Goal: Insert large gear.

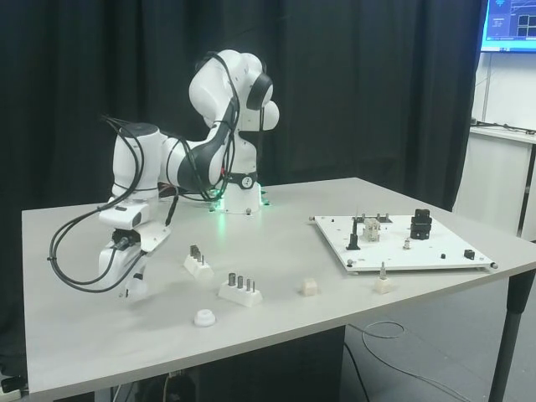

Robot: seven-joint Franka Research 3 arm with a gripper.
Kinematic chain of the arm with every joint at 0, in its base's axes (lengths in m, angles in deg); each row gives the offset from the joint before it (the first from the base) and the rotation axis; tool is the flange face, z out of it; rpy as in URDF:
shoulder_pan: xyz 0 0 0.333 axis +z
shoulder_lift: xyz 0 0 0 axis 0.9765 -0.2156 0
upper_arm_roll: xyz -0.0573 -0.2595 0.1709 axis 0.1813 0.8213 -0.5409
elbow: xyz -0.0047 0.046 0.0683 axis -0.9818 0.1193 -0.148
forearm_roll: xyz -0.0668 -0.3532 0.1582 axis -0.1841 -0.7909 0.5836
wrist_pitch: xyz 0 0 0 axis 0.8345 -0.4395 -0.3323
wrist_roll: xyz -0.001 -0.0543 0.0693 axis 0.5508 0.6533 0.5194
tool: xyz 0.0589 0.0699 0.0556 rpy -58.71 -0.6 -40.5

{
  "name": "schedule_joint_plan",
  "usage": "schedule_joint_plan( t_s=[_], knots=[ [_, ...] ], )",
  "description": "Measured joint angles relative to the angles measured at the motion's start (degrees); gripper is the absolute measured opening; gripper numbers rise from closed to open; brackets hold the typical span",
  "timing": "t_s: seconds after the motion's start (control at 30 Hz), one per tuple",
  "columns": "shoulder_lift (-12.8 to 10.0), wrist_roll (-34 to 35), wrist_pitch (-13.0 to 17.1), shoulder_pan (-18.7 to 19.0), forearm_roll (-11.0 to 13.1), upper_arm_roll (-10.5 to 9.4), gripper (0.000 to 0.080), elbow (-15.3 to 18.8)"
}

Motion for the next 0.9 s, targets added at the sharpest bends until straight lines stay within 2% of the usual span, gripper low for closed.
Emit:
schedule_joint_plan(
  t_s=[0.5, 0.9],
  knots=[
    [0.53, 0.29, -1.73, 0.95, 0.00, 1.22, 0.0597, -0.37],
    [0.80, 0.54, -2.16, 1.38, 0.00, 1.31, 0.0597, -0.56]
  ],
)
